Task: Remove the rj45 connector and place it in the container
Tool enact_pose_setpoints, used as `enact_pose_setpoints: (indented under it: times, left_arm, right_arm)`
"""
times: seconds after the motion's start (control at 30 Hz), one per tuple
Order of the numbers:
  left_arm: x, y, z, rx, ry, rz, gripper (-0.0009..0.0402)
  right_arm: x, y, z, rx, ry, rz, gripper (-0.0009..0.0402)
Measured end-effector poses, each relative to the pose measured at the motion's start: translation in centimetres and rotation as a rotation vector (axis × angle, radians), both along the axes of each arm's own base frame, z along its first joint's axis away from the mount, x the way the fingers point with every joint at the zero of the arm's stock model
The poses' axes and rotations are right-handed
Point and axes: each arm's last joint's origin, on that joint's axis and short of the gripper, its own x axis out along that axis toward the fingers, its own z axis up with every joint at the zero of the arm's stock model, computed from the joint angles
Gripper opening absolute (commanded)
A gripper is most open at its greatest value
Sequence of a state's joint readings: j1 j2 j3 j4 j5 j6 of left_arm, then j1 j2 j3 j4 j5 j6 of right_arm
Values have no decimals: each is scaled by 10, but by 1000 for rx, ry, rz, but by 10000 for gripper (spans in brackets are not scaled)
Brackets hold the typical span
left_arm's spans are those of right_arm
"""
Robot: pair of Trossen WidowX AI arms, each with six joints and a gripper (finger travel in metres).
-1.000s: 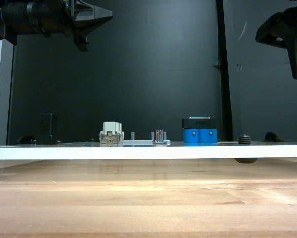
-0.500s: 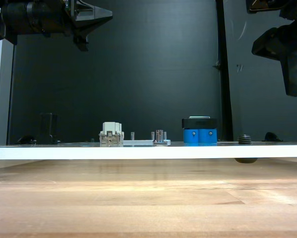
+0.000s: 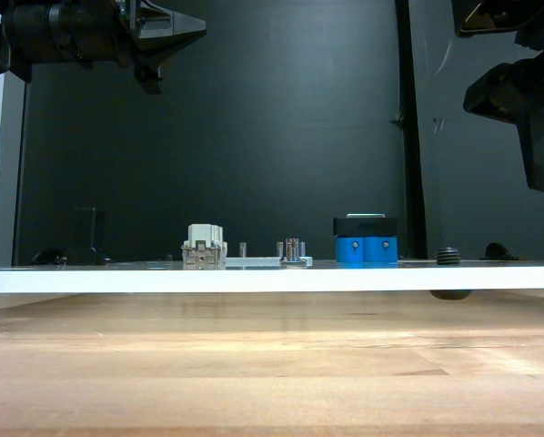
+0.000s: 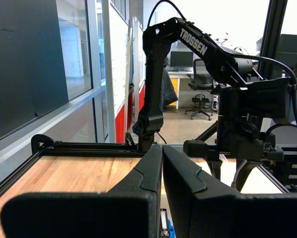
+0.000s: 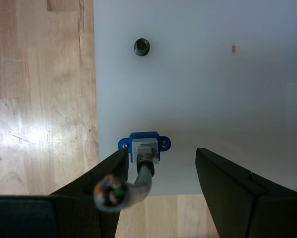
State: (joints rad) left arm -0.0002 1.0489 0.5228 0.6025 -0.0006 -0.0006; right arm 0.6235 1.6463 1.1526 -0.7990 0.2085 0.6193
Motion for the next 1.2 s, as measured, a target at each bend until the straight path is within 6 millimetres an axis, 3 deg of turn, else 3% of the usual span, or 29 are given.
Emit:
enact_pose_setpoints:
  times: [0.57,1.0,1.2]
  left_arm:
    - [0,0,0,0,0,0,1]
    - [0,0,0,0,0,0,1]
    - [0,0,0,0,0,0,1]
  right_arm:
    - [-1,-2,-7,-8,-5,-1,185]
    - [3,0,-13,-1,-10,1,115]
    - [3,0,-13,4,-11,1,61]
